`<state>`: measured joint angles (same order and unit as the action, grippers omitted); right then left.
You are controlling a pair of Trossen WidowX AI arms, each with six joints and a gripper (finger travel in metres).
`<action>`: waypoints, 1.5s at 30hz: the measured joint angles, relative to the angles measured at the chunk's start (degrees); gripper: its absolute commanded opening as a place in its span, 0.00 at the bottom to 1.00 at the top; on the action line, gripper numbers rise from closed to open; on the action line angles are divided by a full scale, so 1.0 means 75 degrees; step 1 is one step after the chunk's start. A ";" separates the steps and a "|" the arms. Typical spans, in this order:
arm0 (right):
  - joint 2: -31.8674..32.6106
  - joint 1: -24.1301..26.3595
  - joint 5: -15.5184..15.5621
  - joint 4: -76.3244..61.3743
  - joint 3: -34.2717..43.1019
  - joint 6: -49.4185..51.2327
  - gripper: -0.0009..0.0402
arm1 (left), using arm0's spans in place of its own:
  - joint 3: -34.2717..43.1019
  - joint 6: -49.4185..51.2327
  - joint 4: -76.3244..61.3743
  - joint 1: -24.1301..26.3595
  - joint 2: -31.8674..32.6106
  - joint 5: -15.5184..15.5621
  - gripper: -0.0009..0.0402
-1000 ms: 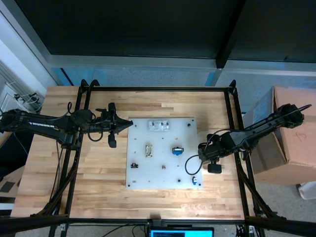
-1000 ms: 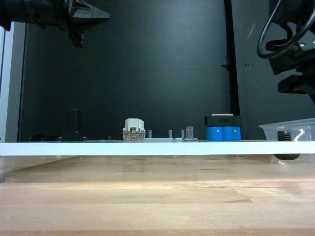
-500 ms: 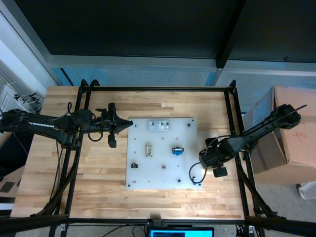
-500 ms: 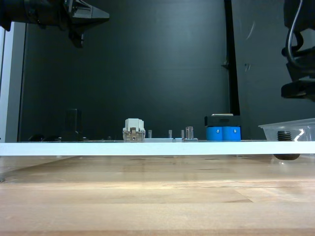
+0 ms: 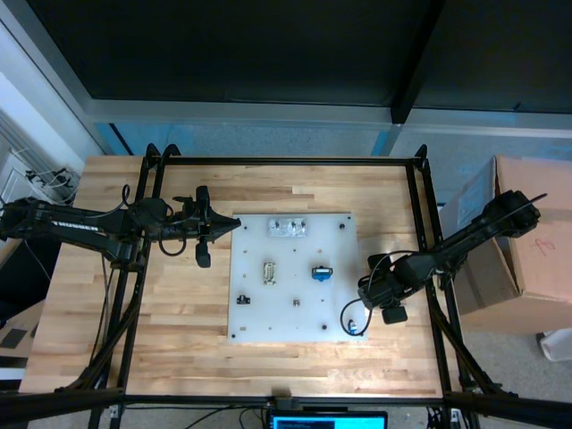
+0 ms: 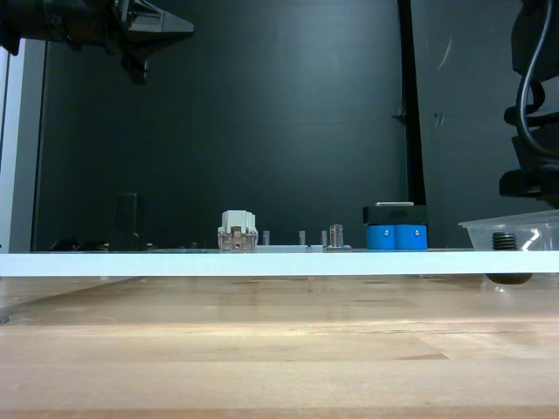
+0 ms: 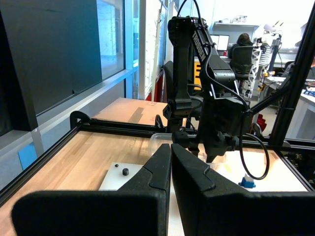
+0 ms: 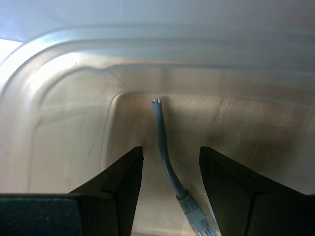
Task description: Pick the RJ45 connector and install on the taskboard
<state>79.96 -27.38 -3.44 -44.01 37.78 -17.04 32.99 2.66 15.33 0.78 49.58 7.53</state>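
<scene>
- The right gripper (image 8: 171, 150) points down into a clear tray (image 8: 74, 73). Its fingers (image 8: 123, 182) stand wide apart and clamp nothing.
- Between those fingers, touching neither, a grey cable (image 8: 161, 132) lies free on the tray floor. Its cut end lies just ahead of the fingertips.
- The connector (image 8: 203, 226) sits at the cable's other end, back toward the gripper's palm. The picture's edge cuts it off, so only the boot and a little of the plug show. It lies in the tray, clear of any seat on the board (image 5: 286, 295).
- From above, the right gripper is hidden under the right arm (image 5: 420, 268), and the tray beneath it is hard to make out.
- In the low view only dark arm parts show above the tray, cut off at the side.
- The left gripper (image 7: 171, 150) hovers high, well apart from the right one. Its fingers are pressed together and hold nothing.
- Ahead of the left gripper stand the right arm and a blue piece (image 7: 247, 183). Beyond them the room shows desks, screens and a seated person (image 7: 242, 42), all blurred.
- A red scrawl marks the box (image 5: 532, 241) outboard of the right gripper, and it is too small to read.
- The table (image 5: 161, 304) is of pale wood planks inside a black frame (image 5: 286, 163). The board is white, and the wall behind is dark.
</scene>
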 measured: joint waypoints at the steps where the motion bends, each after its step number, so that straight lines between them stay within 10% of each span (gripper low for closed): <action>1: 0.0006 0.0000 0.0003 0.0044 -0.0044 0.0003 0.37 | 0.0000 0.0000 0.0000 0.0000 0.0000 0.0000 0.02; 14: -0.0012 -0.0015 -0.0047 0.0251 -0.0242 0.0006 0.02 | 0.0000 -0.0003 0.0000 0.0000 0.0003 0.0000 0.02; 33: -0.1282 0.0029 0.0009 -0.0396 0.0341 -0.0516 0.02 | 0.0000 0.0000 -0.0003 0.0000 0.0000 0.0000 0.02; 45: -0.2081 0.1609 -0.0140 -0.0431 0.1950 0.0210 0.02 | 0.0000 -0.0003 -0.0003 0.0000 0.0003 0.0000 0.02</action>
<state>64.36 -15.31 -4.49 -47.24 52.40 -15.46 32.99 2.63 15.31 0.78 49.60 7.53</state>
